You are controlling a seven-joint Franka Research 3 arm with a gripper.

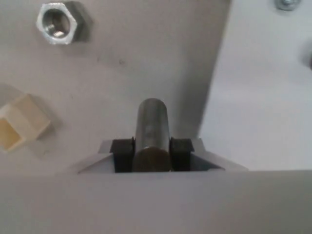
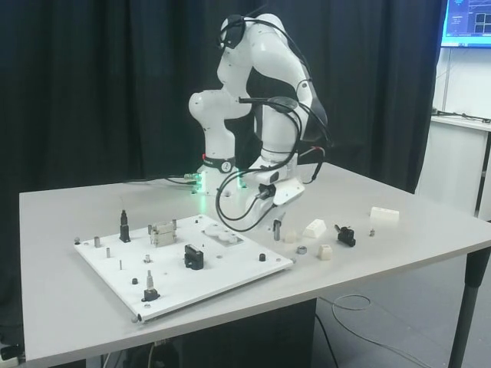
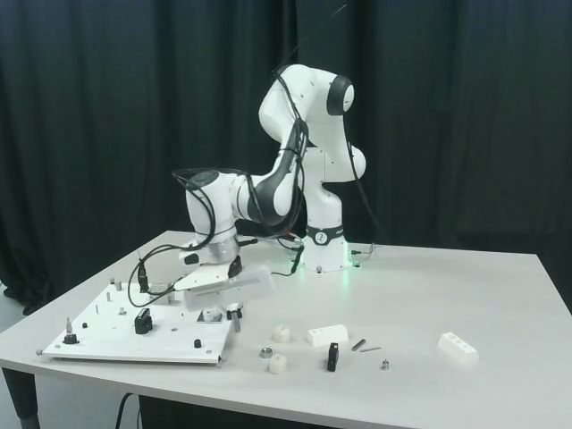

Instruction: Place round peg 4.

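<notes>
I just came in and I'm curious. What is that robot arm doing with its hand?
The white robot arm's hand is shut on a round peg, holding it upright just above the grey table, beside the edge of the white board. A metal nut and small white blocks lie nearby. The peg is not yet placed.

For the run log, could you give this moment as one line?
gripper: shut on round peg | peg: lifted, beside white board edge | placement: pending
</notes>
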